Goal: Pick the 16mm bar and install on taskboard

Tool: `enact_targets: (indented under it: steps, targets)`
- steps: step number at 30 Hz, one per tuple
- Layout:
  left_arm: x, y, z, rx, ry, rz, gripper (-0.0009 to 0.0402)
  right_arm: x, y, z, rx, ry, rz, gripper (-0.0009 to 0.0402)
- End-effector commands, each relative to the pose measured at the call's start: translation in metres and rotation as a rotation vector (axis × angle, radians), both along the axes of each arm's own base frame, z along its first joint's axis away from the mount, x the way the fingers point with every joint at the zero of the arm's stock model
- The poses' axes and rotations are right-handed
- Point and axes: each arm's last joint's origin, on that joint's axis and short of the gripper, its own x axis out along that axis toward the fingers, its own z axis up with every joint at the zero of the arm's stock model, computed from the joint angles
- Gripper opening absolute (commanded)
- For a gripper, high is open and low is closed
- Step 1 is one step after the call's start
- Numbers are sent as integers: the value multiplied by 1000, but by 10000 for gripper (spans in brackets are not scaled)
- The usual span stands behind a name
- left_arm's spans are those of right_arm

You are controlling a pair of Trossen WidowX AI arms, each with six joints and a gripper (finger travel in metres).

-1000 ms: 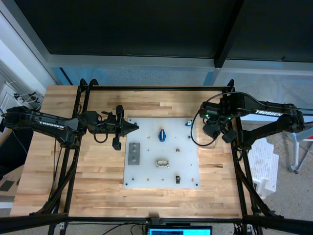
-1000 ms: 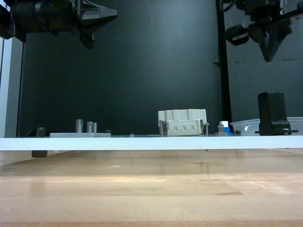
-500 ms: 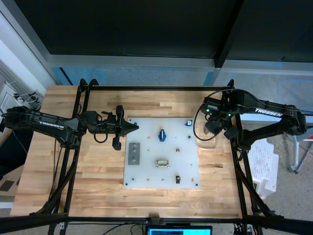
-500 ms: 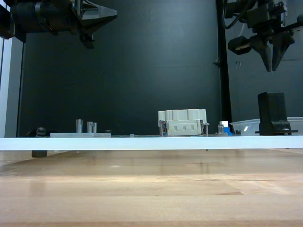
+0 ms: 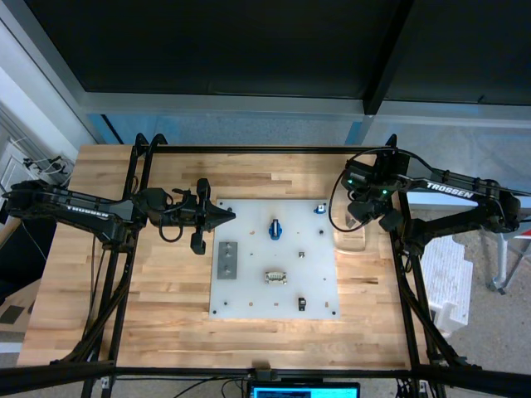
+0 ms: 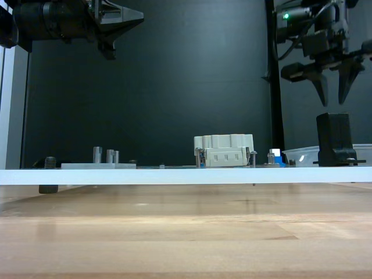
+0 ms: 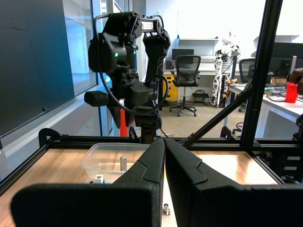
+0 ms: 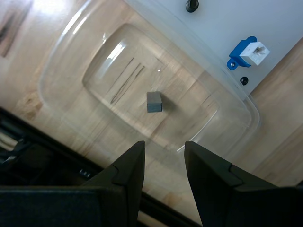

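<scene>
Above the tray, at the table's right side, hangs my right gripper, pointing down. It has come lower since half a second ago and now sits closer to the tray's far end. Its fingers, almost together a second ago, now stand apart and hold nothing.

One 16mm bar, a short grey piece, stands inside the tray, on its floor. It is clear of the walls, below the gap between my right fingers and untouched by them. The left wrist view shows the same bar upright in the tray.

My left gripper is clenched on nothing, its fingers pressed together. It hovers high over the taskboard's far left corner, just where it was a second ago.

Counts:
- two arms
- one tray
- one bar
- one taskboard

The taskboard carries:
- one grey block
- one blue knob
- one white connector
- one black block
- one small blue clip at the corner beside the tray
</scene>
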Motion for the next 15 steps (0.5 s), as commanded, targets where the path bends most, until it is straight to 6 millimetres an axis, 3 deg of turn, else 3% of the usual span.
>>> enact_targets:
  steps: [1,15]
  targets:
    - [0,0,0,0,0,0,0,0,-1,-11,-3,-2,-2,125]
    - [0,0,0,0,0,0,0,-3,-2,-48,-14,-16,37,180]
